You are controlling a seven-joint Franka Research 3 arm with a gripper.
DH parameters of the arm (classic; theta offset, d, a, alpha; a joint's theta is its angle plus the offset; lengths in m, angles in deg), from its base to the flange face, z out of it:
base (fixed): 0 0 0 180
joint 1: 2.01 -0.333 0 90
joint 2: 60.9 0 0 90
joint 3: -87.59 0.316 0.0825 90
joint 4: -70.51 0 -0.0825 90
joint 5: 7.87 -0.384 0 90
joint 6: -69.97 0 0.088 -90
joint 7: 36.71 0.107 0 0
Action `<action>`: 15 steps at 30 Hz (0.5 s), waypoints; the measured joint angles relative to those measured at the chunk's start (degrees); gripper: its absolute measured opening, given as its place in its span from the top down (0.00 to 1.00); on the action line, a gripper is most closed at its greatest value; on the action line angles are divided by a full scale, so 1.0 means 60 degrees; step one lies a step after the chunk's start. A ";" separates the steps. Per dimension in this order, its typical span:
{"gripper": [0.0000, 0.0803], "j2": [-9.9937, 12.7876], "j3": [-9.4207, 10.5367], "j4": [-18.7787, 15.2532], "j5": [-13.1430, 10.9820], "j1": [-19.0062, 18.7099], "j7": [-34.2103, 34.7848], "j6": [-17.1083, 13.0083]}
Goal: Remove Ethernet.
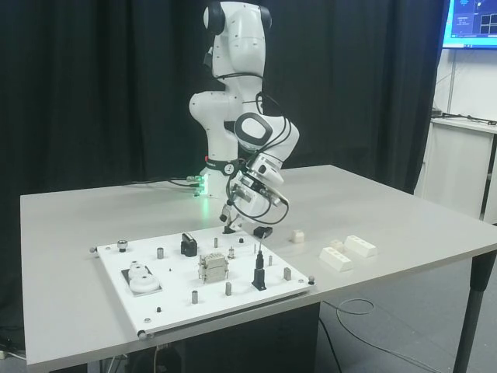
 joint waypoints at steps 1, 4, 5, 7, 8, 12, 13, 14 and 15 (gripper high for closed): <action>0.13 0.0002 0.0004 -0.0001 0.0011 -0.0002 -0.0004 0.0000; 0.35 0.0008 0.0019 -0.0003 0.0051 -0.0003 -0.0011 0.0000; 0.35 0.0009 0.0025 -0.0003 0.0061 -0.0003 -0.0011 0.0000; 0.35 0.0010 0.0036 -0.0005 0.0070 -0.0004 -0.0012 0.0000; 0.60 0.0010 0.0041 -0.0005 0.0071 -0.0004 -0.0012 0.0000; 0.60 0.0012 0.0068 0.0028 0.0138 -0.0004 -0.0012 -0.0018; 0.60 0.0013 0.0073 0.0037 0.0153 -0.0004 -0.0012 -0.0019; 0.60 0.0014 0.0073 0.0037 0.0162 -0.0004 -0.0012 -0.0019; 0.60 0.0014 0.0074 0.0036 0.0179 -0.0004 -0.0012 -0.0019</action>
